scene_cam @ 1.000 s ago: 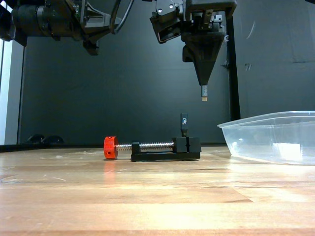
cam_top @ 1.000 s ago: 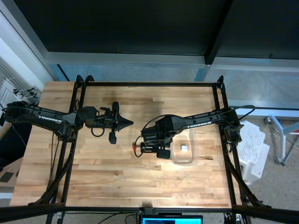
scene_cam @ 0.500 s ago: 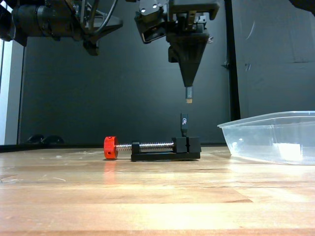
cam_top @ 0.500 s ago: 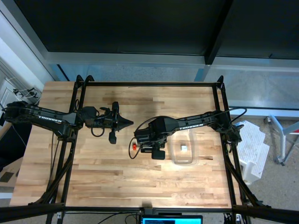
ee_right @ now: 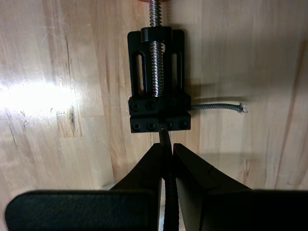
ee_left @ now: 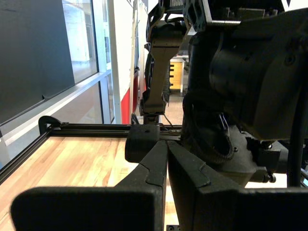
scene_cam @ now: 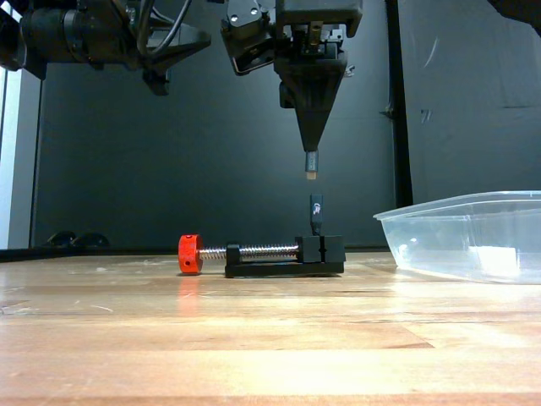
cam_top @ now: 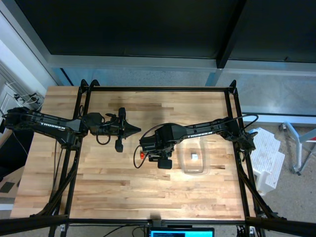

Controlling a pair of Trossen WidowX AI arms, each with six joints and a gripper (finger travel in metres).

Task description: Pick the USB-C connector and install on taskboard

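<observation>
Aloft: right claw (scene_cam: 310,145) pinching USB-C connector (scene_cam: 310,167); left claw (cam_top: 137,130), arm (cam_top: 49,126) maybe TROSSEN-lettered.

The taskboard (scene_cam: 285,258) lies on the counter (scene_cam: 254,338), its red-orange knob (scene_cam: 190,254) at one end and a thin dark pin (scene_cam: 315,213) upright at the other. Above that pin, apart from it and a shade toward the knob end, the right hand (scene_cam: 310,150) points down, pinching the USB-C connector (scene_cam: 310,167), pale tip lowest. The left hand (scene_cam: 199,38) hangs high over the knob end, and a clear plastic tray (scene_cam: 456,233) sits just past the pin end.
</observation>
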